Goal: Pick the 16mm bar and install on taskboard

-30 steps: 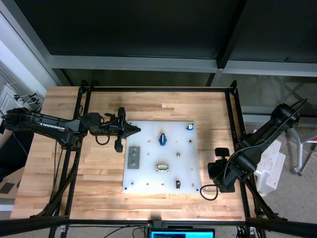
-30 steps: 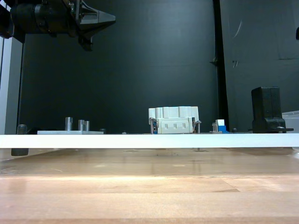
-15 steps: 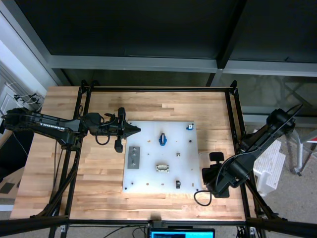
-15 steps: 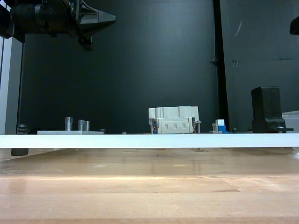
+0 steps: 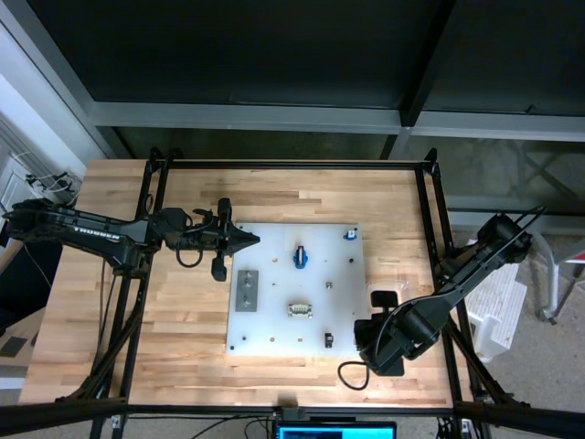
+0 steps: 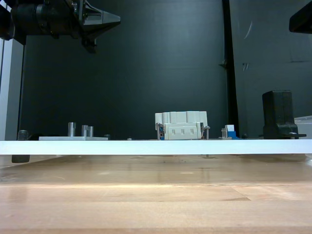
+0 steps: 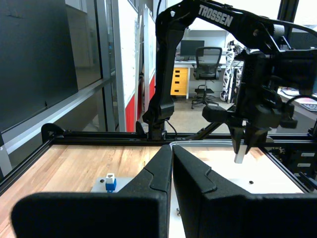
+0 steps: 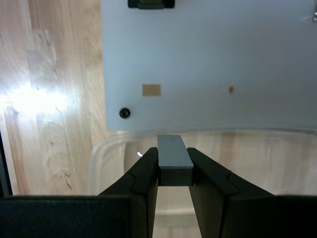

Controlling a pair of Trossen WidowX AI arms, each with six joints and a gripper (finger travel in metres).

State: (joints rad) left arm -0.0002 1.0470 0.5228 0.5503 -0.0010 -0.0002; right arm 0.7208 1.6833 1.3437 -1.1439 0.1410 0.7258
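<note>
The 16mm bar (image 8: 175, 159) is showing smooth, dull grey metal; the left gripper (image 7: 172, 154) and right gripper (image 8: 174, 167) are showing matt black plastic. The taskboard (image 8: 208, 59) is looking smooth white, the wooden table (image 8: 49, 74) glossy.

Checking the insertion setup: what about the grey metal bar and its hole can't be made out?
High view: the right arm's wrist hides the grey metal bar held by the right gripper beside the white taskboard's near-right corner.
Low view: the top edge cuts that arm off.
Its hole: too small to identify.
Left gripper, shut, hangs over the board's far-left corner.
</note>
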